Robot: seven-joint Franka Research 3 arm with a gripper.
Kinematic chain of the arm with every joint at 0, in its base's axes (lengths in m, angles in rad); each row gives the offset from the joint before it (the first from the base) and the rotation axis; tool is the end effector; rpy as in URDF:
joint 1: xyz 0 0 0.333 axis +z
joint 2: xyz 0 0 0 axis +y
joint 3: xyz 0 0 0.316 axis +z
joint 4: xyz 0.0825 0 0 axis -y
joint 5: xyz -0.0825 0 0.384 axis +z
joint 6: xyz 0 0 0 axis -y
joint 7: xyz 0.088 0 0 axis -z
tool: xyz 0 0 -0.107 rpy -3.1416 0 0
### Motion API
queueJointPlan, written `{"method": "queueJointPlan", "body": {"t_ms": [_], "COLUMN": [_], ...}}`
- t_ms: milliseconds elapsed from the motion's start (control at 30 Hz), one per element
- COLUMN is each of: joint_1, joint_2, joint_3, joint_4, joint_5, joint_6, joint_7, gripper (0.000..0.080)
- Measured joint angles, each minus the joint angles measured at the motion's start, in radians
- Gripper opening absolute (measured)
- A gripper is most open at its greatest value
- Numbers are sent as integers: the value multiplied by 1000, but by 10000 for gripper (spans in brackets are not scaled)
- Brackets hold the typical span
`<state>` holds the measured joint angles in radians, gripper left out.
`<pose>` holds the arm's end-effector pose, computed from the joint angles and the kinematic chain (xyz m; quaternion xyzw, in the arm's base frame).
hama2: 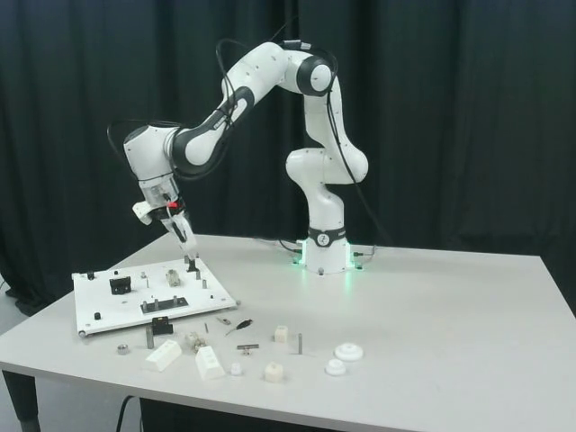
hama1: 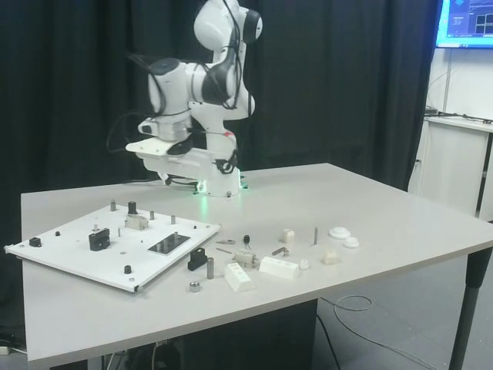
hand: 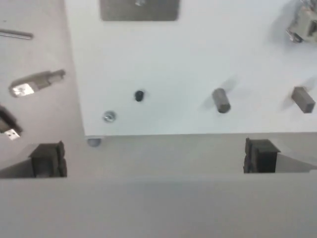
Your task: Remove square peg 3.
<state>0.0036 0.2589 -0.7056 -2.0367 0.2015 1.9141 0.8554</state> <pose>0.4317 -0.3362 0.3240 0.6647 -0.7309 -0.1546 0.0072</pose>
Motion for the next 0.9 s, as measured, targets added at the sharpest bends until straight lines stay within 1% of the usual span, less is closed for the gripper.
{"method": "queueJointPlan", "body": {"t_ms": [267, 400, 667, 733, 900], "joint_1": [0, 0, 0, 0, 0], "joint_2": [-9, -9, -9, -9, -9], "joint_3": [-89, -125, -176, -187, -218], "joint_4": [-49, -70, -127, -139, -167], "joint_5": [45, 55, 56, 60, 98], "joint_6": [3, 27, 121, 126, 126], "joint_7": [-97, -135, -127, -126, -132], "gripper": [800, 800, 800, 800, 800]}}
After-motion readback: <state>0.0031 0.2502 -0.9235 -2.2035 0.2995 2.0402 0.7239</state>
